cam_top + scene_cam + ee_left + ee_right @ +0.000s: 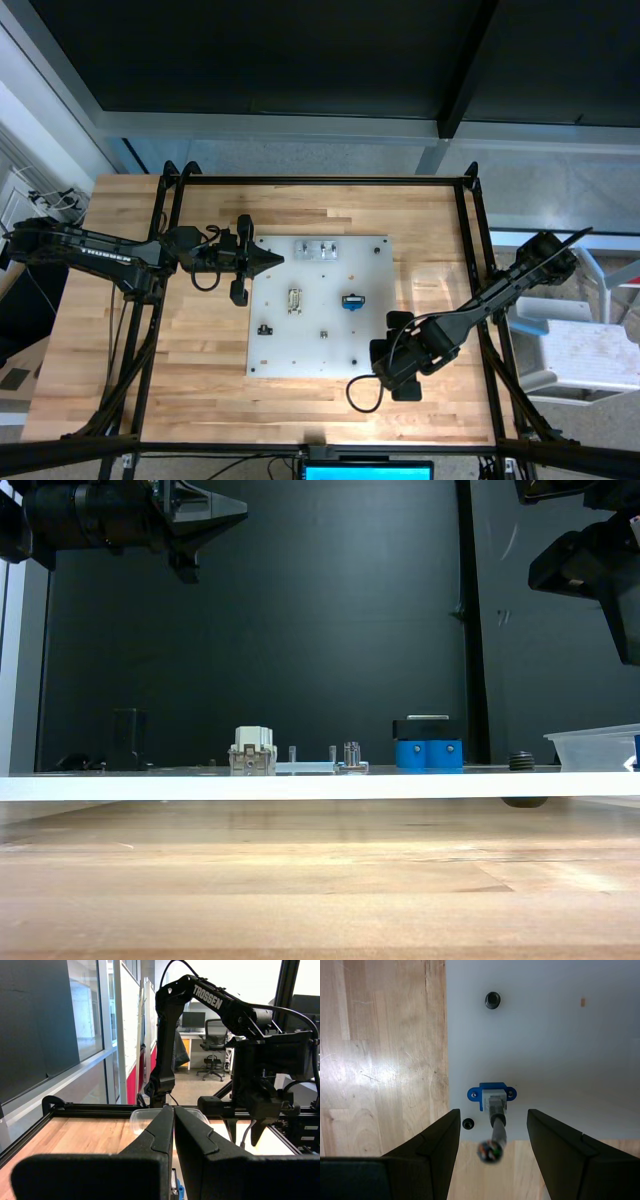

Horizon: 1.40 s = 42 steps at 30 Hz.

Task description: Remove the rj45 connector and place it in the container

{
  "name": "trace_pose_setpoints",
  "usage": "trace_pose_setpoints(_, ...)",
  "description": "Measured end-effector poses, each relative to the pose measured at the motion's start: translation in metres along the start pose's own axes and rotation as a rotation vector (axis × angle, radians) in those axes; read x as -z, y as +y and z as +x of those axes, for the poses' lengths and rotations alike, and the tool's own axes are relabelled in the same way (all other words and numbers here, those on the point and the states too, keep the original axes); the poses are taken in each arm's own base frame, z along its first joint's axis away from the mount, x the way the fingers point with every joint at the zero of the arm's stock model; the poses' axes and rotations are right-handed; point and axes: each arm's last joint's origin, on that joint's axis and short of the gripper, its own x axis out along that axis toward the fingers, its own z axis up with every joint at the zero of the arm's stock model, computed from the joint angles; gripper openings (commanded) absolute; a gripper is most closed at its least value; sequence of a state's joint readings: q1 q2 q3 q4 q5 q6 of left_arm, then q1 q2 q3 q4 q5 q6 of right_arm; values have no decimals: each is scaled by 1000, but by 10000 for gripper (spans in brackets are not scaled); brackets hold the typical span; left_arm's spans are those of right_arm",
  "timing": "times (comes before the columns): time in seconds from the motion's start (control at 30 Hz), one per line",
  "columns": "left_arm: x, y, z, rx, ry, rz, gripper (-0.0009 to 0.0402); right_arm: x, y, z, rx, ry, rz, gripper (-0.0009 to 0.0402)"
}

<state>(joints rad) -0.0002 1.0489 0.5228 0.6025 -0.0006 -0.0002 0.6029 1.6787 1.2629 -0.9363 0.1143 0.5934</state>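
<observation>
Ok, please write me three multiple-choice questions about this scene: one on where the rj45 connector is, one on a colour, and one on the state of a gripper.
1. Where is the rj45 connector?
A. Lying loose on the wood beside the board
B. Plugged into its mount on the white board
C. Hanging from a long cable off the table

2. What colour is that mount?
A. Blue
B. Red
C. Yellow

3. How is the right gripper, raised over the board's near right corner?
A. Shut on the connector
B. Shut on nothing
C. Open

Answers:
1 B: the right wrist view shows it seated in the mount near the board's edge.
2 A: the mount is plainly blue.
3 C: its fingers stand apart above the connector. The left gripper, raised over the board's far left edge, is the shut one.
</observation>
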Motion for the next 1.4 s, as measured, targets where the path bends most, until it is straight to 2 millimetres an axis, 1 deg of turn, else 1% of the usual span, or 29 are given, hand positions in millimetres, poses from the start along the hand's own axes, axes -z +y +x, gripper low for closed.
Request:
trace_pose_setpoints(0.37,0,0,0,0,0,0,1,4,-2,11,17,-10,-4,185)
trace_pose_setpoints(0.7,0,0,0,0,0,0,1,6,-3,16,22,-26,-6,182)
trace_pose_setpoints(1.07,0,0,0,0,0,0,1,6,-3,18,32,-30,-7,134)
trace_pose_setpoints(1.4,0,0,0,0,0,0,1,8,-3,20,33,-30,-9,107)
